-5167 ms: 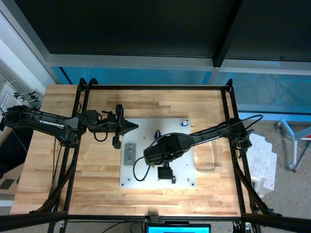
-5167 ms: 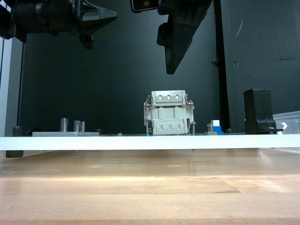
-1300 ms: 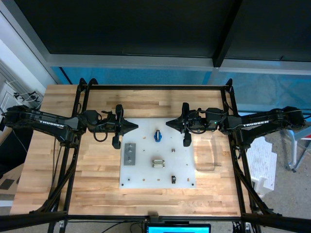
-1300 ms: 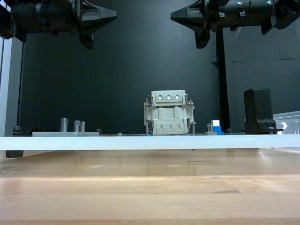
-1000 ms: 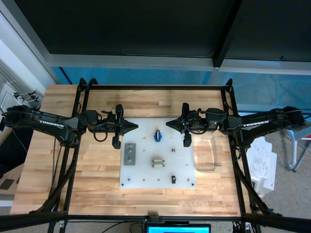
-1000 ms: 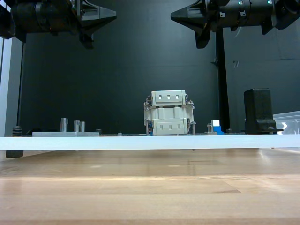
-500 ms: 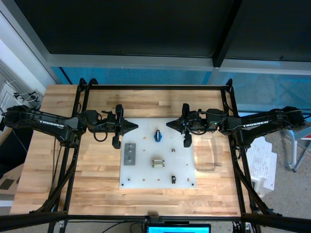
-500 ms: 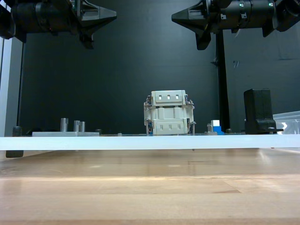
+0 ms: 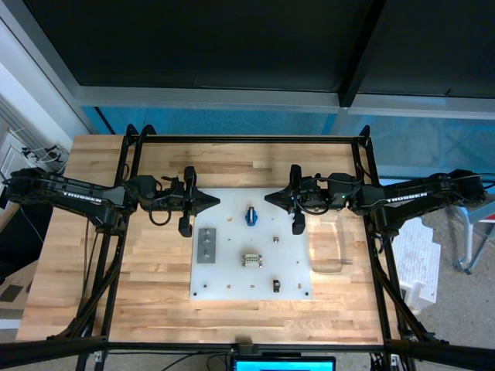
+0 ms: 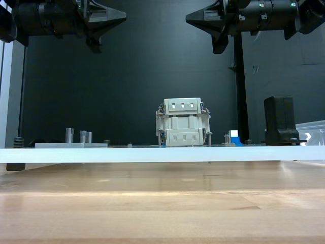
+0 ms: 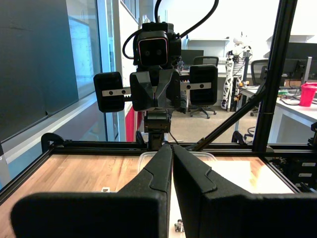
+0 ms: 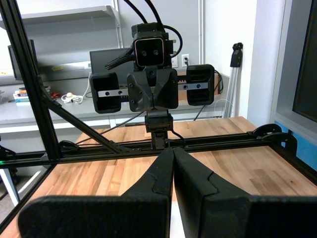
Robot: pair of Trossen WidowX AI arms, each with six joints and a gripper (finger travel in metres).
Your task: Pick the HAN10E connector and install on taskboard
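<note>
While the small pale grey rectangular HAN10E connector (image 9: 250, 261) sits near the middle of the large flat white taskboard (image 9: 220, 284), the left end effector (image 9: 213, 201) and right end effector (image 9: 269, 198) hover high above its far edge, both pinched closed and empty

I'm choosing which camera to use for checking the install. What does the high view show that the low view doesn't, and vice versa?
Only the high view shows the taskboard's whole top face, with the HAN10E connector near its middle, right of the grey metal block. Only the low view shows the side profile: the connector stacked on the beige socket, standing well above the board. Both show the left gripper and right gripper shut, raised over the board's far part, holding nothing.
</note>
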